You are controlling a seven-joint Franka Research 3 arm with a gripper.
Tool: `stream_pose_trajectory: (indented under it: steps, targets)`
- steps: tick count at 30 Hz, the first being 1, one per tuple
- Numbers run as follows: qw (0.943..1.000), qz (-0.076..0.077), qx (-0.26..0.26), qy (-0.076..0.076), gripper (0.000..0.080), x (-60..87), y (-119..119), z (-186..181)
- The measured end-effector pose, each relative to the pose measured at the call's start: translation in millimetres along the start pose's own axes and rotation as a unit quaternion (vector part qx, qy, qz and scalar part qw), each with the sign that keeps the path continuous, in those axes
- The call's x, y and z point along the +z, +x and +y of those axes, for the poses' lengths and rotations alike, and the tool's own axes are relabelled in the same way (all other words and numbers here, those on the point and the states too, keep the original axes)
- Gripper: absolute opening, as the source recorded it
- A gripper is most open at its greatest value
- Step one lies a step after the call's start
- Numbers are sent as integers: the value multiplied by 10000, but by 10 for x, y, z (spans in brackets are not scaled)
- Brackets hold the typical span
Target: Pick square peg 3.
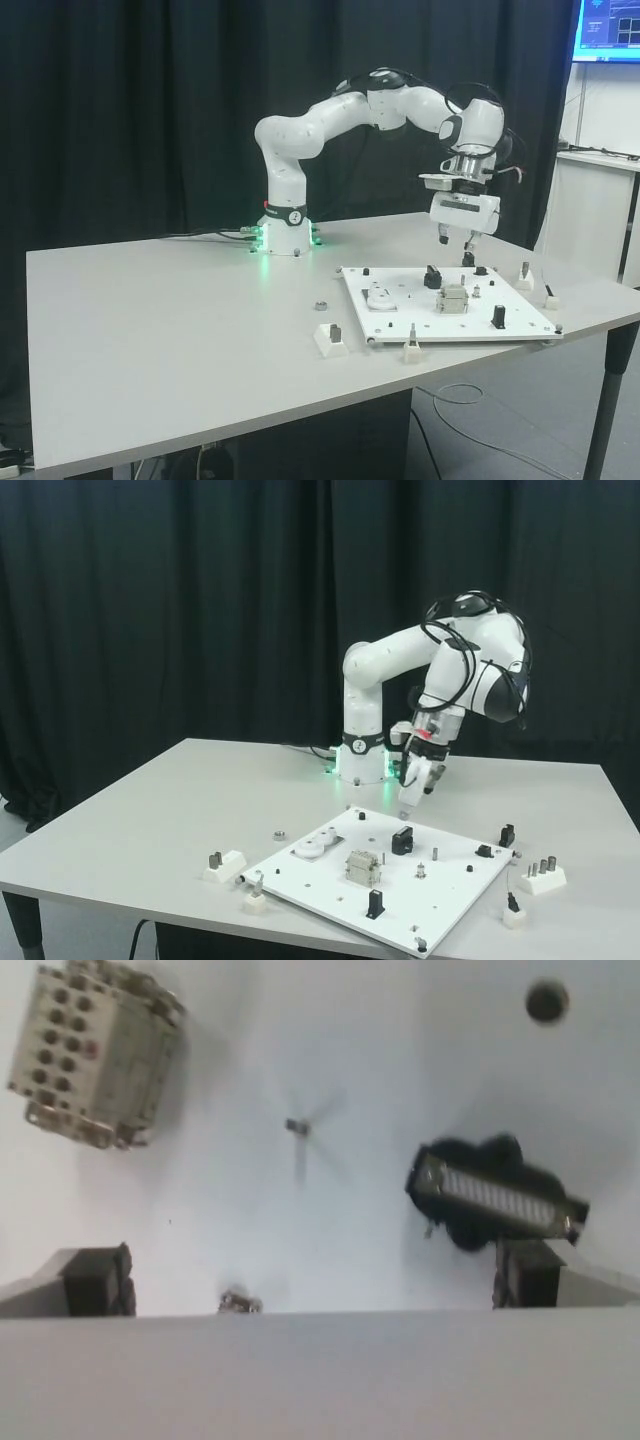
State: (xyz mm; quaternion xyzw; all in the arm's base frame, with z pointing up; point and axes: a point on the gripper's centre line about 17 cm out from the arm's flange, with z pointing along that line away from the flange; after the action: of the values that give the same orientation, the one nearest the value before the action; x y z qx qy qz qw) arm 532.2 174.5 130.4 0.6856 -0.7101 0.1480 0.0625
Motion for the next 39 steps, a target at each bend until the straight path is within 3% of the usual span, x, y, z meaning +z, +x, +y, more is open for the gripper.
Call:
stream_pose_trajectory:
  steps: [3,6,13,22,28,39]
  targets:
    - [9991,89,-412,15,800,-9,92,-38]
    - [9930,184,-1163,13,800,-4,218,-85]
    - [9590,228,-2826,-42,800,95,609,-186]
    - [9283,219,-3710,-70,800,244,1243,-334]
    - [9101,150,-4141,43,800,357,1617,-472]
    - [8716,6,-4893,308,800,577,2266,-684]
